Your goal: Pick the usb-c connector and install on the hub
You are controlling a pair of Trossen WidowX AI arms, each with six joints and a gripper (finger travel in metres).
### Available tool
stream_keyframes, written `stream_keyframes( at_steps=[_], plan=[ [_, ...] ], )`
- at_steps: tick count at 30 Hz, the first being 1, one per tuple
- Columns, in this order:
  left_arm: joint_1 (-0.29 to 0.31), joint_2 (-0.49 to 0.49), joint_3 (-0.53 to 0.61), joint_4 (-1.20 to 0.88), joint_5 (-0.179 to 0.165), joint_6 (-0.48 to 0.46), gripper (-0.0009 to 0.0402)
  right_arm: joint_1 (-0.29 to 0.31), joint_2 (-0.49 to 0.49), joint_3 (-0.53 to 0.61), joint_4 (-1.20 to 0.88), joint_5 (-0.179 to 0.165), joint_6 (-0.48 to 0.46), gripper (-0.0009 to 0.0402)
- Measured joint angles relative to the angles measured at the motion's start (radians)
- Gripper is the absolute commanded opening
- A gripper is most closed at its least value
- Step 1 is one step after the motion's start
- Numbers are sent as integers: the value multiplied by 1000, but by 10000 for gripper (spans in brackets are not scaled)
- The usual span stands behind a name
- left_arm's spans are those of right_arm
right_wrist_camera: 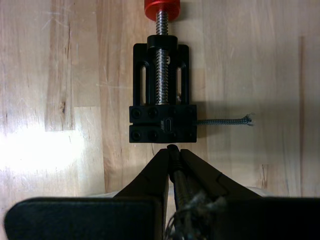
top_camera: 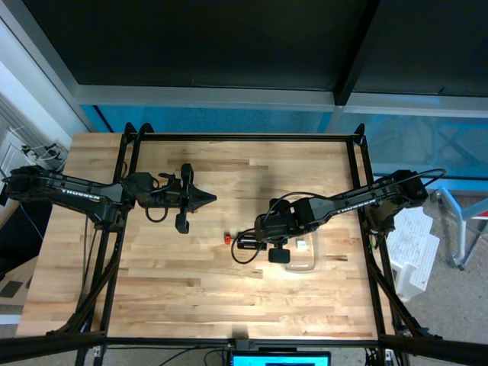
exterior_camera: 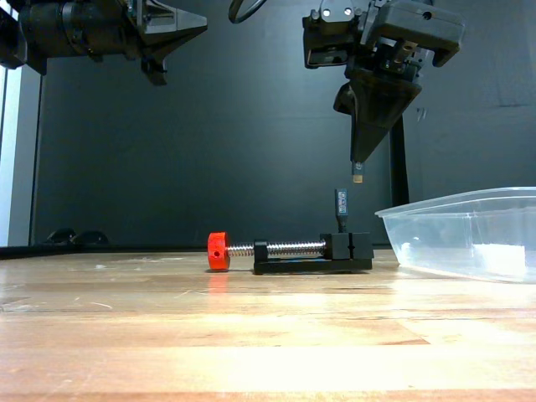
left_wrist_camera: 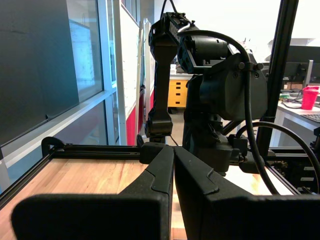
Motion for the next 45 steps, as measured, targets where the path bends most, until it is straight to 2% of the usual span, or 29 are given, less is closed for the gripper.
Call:
stream_keyframes(
  at_steps=[6, 12, 20, 39, 45],
  plan=[
    [0, 0, 0, 0, 0, 0, 0, 0, 0, 0, 11, -1, 11, 116],
    [0, 0, 0, 0, 0, 0, 0, -1, 14, -1, 26, -1, 39, 145],
    [0, 0, 0, 0, 0, 0, 0, 0, -21, -48, 26, -1, 43, 141],
    [0, 0, 0, 0, 0, 0, 0, 3, -36, -51, 29, -1, 35, 142],
    [0, 0, 0, 0, 0, 0, 0, 21, -50, -52, 28, -45, -26, 142]
  ],
)
